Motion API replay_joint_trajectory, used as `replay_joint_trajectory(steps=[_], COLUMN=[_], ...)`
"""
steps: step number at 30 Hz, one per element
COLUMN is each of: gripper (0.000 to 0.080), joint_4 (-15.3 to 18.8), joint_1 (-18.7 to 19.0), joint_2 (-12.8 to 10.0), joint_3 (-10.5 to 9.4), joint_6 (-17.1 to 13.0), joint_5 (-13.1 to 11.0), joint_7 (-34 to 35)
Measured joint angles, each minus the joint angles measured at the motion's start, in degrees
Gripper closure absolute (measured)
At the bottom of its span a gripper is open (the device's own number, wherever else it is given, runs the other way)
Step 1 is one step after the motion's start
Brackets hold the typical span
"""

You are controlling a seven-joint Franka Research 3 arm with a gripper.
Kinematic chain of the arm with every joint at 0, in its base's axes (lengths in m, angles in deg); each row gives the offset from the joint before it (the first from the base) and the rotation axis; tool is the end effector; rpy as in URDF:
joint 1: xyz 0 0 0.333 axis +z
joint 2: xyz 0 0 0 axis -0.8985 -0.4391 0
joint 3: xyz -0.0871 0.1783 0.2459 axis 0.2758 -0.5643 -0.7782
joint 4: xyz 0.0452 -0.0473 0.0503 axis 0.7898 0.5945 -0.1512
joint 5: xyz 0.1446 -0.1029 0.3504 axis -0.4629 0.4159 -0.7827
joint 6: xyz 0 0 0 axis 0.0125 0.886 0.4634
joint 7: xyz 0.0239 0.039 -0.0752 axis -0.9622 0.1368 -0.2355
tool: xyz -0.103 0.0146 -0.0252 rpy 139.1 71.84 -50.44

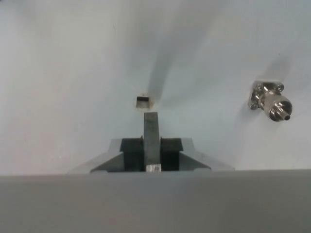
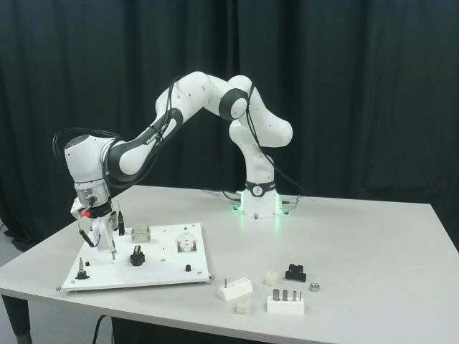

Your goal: Insert square peg 2.

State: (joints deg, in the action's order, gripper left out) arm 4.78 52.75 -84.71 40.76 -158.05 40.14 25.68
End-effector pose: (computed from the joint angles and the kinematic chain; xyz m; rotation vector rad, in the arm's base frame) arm 0.6086 -0.3631 0.2475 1.8028 -2.5148 -0.2546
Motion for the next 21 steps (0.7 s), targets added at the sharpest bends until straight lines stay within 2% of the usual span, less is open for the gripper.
replay_joint_trajectory(steps=[21], gripper=[0.0734], joint_4=[0.0], joint_1=[0.44], joint_2=[-0.65], joint_3=[0.01], joint_6=[-1.69], joint_5=[-0.03], joint_7=[1.6])
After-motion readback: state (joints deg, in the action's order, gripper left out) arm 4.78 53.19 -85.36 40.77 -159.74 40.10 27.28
